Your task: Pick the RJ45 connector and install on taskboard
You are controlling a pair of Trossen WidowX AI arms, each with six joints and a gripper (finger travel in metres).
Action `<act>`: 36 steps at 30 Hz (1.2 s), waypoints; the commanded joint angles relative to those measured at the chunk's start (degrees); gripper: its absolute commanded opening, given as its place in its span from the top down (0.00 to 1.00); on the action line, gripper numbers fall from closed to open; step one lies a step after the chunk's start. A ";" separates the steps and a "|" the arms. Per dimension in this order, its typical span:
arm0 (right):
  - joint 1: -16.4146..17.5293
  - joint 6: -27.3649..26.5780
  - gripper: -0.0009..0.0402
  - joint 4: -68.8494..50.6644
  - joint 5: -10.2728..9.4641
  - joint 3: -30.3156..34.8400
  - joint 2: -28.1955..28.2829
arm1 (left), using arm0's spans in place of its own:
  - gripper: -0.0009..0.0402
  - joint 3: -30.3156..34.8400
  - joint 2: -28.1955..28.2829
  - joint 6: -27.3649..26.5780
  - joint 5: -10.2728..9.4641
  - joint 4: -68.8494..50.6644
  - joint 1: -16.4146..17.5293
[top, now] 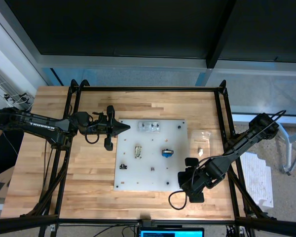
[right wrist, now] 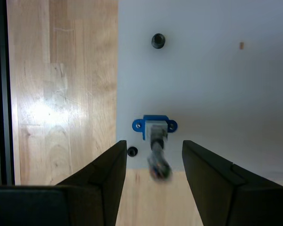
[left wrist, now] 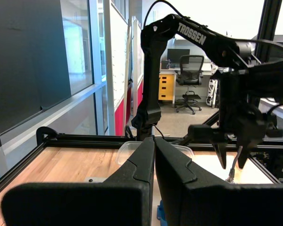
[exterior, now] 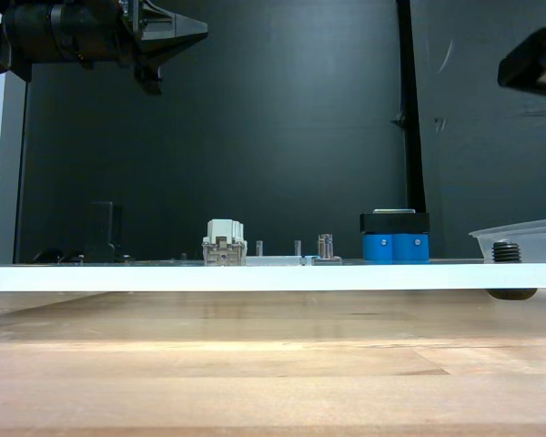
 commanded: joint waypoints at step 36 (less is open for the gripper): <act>-4.92 -2.82 0.55 -8.22 1.36 5.64 -9.99 | 0.98 0.02 0.00 0.02 0.02 0.00 0.00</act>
